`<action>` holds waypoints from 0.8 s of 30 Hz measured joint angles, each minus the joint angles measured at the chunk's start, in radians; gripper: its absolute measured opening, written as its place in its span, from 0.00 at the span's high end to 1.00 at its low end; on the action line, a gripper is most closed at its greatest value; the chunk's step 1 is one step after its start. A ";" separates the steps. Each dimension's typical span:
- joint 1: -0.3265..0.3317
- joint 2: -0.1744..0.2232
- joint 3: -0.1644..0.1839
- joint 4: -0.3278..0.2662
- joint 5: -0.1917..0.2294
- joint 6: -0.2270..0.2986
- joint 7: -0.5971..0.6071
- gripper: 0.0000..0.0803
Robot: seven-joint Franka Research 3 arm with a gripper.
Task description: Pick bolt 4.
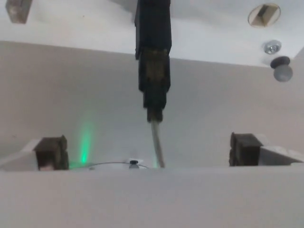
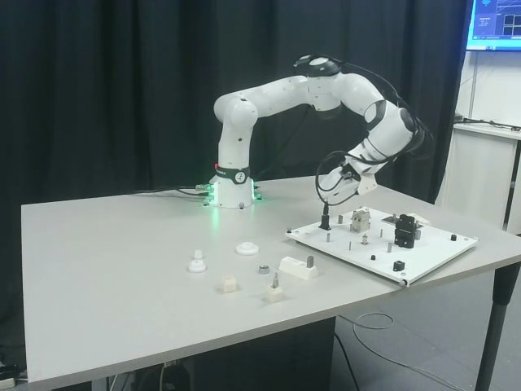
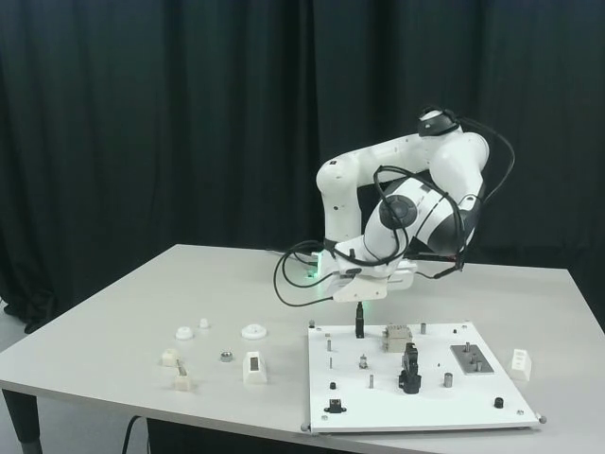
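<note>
Gripper is over the far-left part of the white board, with a black tool hanging straight down from it. Wrist view shows the same black tool running down the middle, a thin grey shaft coming out of its lower end. The two fingertips sit wide apart on either side of it, nowhere near touching it, so the gripper reads as spread open at the tips; how the tool is attached higher up I cannot tell.

In the first room view the tool has its lower end just above the board, close to the board's left edge.

Bolt 4: cannot tell which one it is. Several small upright bolts and pegs stand on the board, e.g. one just near of the tool tip and another in mid-board. None is in the fingers.

Also on the board: a grey block right of the tool and a black fixture nearer the front.

Loose white parts lie on the grey table left of the board, well apart from the gripper.
</note>
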 joint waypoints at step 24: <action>0.015 -0.014 -0.044 0.009 -0.013 -0.010 0.000 0.00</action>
